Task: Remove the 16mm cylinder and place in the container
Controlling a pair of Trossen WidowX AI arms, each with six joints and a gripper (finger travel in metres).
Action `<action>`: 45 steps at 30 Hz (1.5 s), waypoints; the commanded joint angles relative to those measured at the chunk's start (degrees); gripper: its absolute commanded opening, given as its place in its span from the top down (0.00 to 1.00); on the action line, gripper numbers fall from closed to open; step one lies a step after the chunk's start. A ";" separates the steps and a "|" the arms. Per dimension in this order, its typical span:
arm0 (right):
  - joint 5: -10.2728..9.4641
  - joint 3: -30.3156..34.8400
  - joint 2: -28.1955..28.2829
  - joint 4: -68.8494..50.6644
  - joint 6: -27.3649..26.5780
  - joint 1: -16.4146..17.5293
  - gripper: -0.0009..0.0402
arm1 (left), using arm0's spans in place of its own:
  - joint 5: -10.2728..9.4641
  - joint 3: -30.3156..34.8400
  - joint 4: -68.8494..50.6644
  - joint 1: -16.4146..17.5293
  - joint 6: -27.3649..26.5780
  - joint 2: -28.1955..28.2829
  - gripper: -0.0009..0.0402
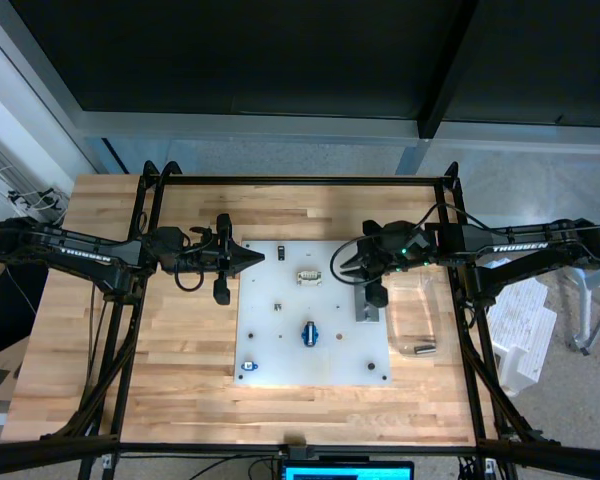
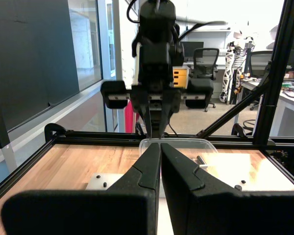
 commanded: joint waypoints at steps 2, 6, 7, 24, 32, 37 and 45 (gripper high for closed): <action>-0.09 -1.84 0.00 10.80 -2.25 -0.24 0.99 | 0.02 0.00 0.02 0.02 0.02 0.00 0.98; -3.02 -3.13 0.00 18.45 -3.76 -1.68 0.98 | 0.02 0.00 0.02 0.02 0.02 0.00 0.98; -4.52 -3.34 0.04 19.93 -3.96 -2.29 0.98 | 0.02 0.00 0.02 0.00 0.02 0.00 0.98; -8.33 -13.31 0.33 45.46 -1.66 -5.86 0.98 | 0.02 0.00 0.00 0.02 0.02 0.00 0.98; -8.96 -14.38 0.33 48.35 0.22 -6.49 0.98 | 0.02 0.00 0.00 0.00 0.02 0.00 0.98; -7.87 -14.47 0.33 48.94 0.20 -6.47 0.98 | 0.02 0.00 0.00 0.02 0.02 0.00 0.98; -6.69 -14.45 1.92 49.40 0.22 -5.97 0.98 | 0.02 0.00 0.00 0.02 0.02 0.00 0.98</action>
